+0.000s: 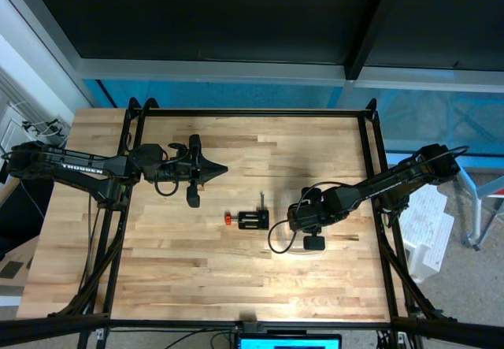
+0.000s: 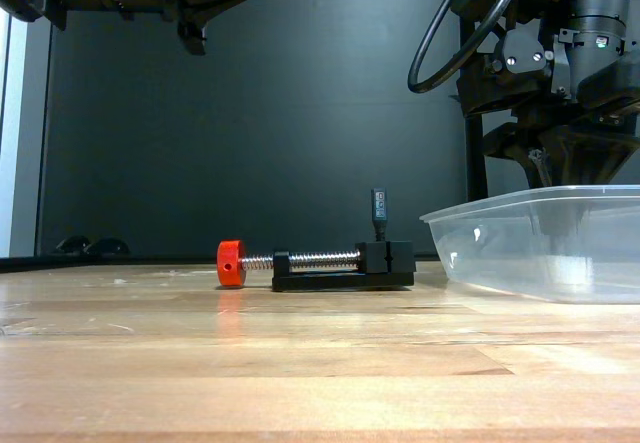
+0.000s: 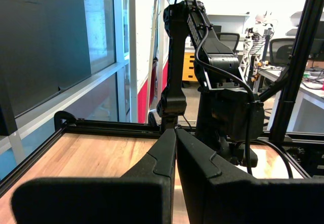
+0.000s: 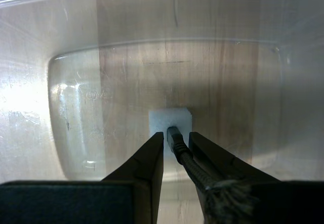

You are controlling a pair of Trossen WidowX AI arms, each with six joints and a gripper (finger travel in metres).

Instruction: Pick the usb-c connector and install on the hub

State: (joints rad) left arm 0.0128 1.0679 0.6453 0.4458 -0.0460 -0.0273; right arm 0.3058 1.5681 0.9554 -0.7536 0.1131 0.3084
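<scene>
The hub [image 1: 252, 220] is a small black block with an orange-red tip [image 2: 230, 263] and a thin dark pin [image 2: 378, 208] standing up from it, mid-table. The usb-c connector [image 4: 174, 137] is a dark plug on a short braided cable, resting on a white foam pad [image 4: 170, 119] inside the clear plastic tray [image 2: 500, 248]. My right gripper [image 4: 175, 135] reaches down into the tray, open, one finger close on either side of the connector with slim gaps. It is right of the hub [image 2: 345, 266]. My left gripper [image 1: 216, 169] hangs shut, high at the left.
The clear tray's wall [image 4: 66, 128] surrounds the right gripper [image 1: 302, 216]. A black frame rail [image 1: 370, 140] runs around the board. The left gripper [image 3: 175, 133] points along the table toward the right arm [image 3: 223, 67].
</scene>
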